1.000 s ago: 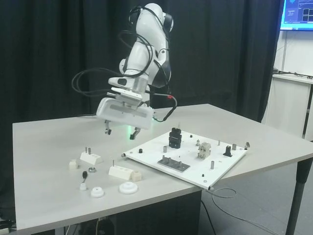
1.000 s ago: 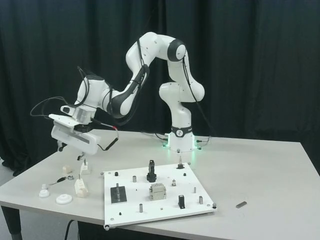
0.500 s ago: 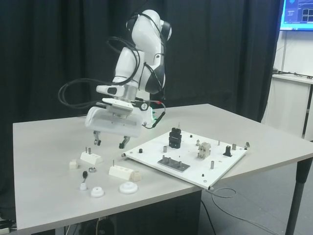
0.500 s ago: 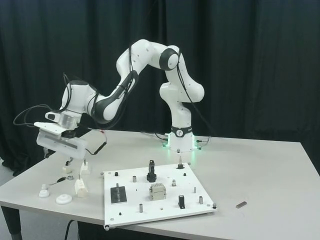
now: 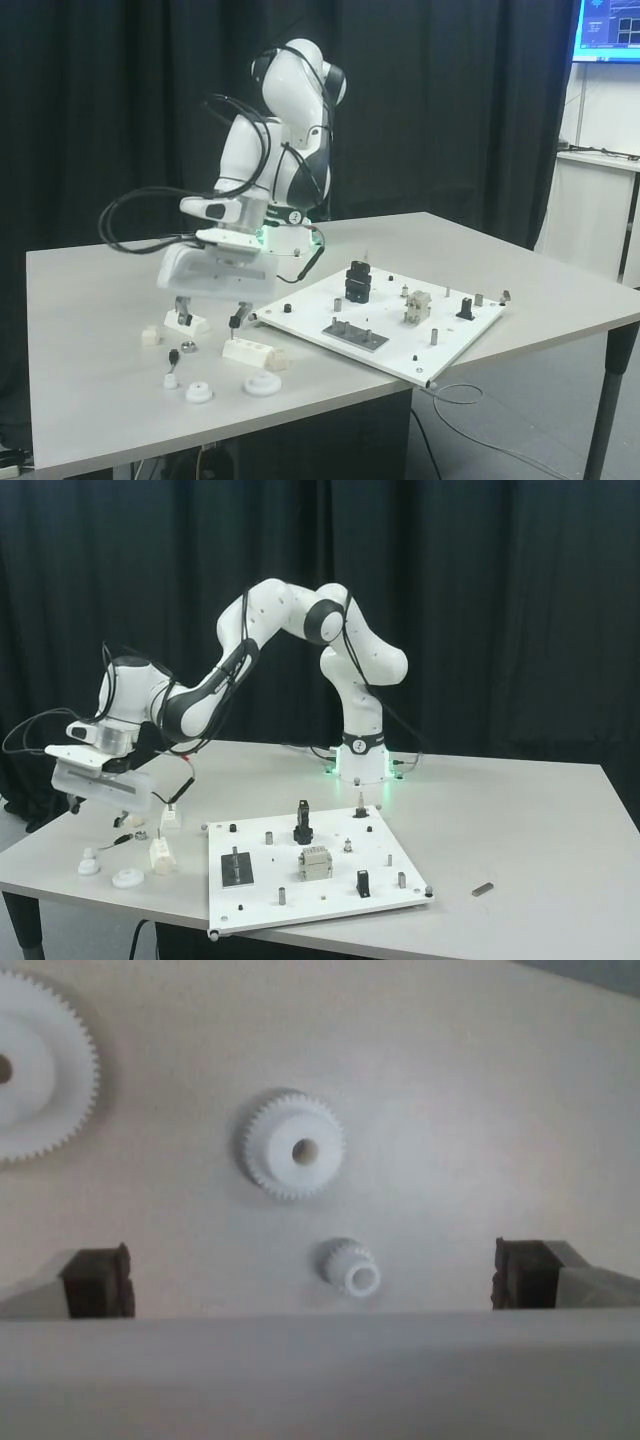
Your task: Pick medium gear.
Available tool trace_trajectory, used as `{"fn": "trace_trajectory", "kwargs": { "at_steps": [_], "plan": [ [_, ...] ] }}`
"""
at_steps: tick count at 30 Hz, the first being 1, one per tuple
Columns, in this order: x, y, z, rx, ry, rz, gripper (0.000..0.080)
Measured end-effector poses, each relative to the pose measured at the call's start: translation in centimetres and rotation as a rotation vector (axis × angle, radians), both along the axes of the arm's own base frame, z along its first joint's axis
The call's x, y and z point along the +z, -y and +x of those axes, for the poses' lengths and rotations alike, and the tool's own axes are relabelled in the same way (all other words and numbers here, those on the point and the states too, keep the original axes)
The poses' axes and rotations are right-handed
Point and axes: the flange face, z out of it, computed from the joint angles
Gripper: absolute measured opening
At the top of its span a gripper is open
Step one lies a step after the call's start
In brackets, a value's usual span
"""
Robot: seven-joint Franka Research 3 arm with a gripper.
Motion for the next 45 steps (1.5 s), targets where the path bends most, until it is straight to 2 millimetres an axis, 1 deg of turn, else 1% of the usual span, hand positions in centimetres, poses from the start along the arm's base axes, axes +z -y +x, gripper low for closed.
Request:
{"fn": "trace_trajectory", "kwargs": {
  "at_steps": [11,19,33,45],
  "plan": [
    [-1.6,1.3,1.6,0.0,-0.039,0.057,0.08],
    [-2.5,2.2,2.3,-0.015,-0.06,0.083,0.08],
    [-4.0,4.0,2.2,-0.052,-0.056,0.123,0.08],
    [-5.8,4.7,2.1,-0.072,-0.044,0.147,0.08]
  ]
}}
